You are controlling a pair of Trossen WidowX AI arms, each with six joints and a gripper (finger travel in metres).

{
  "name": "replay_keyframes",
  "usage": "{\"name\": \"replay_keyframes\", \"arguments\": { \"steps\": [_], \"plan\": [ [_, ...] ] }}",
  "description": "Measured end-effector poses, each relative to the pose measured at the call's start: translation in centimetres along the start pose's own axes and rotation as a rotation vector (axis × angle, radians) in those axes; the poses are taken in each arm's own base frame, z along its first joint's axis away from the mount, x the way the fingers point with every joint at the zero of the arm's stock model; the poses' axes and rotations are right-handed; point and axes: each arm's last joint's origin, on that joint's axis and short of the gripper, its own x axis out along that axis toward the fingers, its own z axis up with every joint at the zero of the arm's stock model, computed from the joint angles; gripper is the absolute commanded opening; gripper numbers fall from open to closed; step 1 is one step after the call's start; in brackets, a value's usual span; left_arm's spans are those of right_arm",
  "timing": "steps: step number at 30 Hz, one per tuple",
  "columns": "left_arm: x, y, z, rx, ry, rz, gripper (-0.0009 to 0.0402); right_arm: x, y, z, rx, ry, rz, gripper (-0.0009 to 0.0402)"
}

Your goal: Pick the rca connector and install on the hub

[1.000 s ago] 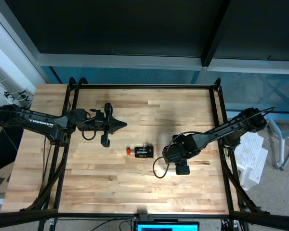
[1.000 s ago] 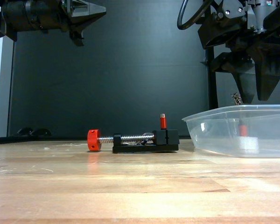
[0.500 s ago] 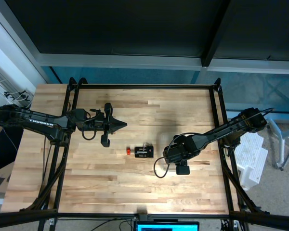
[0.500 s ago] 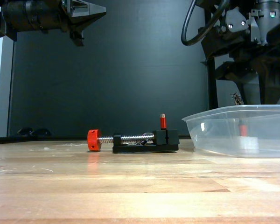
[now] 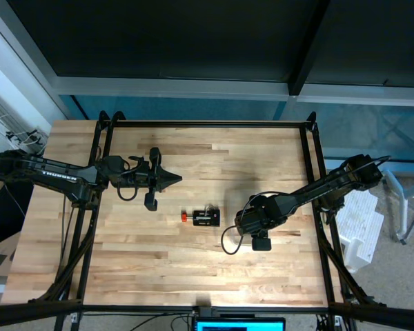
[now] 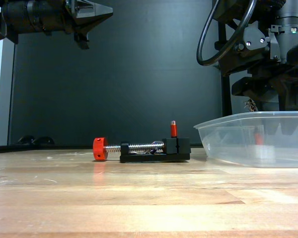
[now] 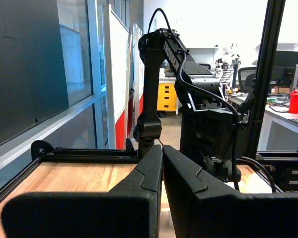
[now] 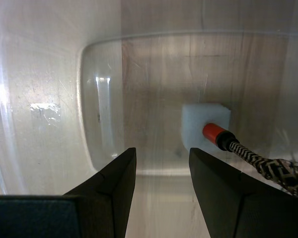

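- Plastic tray (image 8: 49, 99) surrounds the right gripper (image 8: 161, 151), fingers parted; white block (image 8: 201, 121) sits just ahead.
- Left gripper (image 7: 162, 147) is pinched closed and empty, with the hub (image 5: 205, 218) well apart, lower down.

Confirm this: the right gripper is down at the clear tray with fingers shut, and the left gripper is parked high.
Not shut: the right wrist view shows the right gripper open at the clear tray. The left gripper is parked high.

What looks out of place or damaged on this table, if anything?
Nothing stands out. The hub lies flat on the table, and the clear tray sits level to its right, apart from it. The right gripper is open, its tips inside the tray; the left gripper is shut, parked high over the table's left side.
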Motion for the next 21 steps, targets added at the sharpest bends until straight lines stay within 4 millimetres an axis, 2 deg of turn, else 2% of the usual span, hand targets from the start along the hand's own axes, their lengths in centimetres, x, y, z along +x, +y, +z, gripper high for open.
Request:
{"name": "replay_keyframes", "arguments": {
  "steps": [21],
  "plan": [
    [0.0,0.0,-0.01,0.0,0.0,0.0,0.0,0.0,0.06,0.13,0.001,-0.014,0.006,0.0144]
  ]
}}
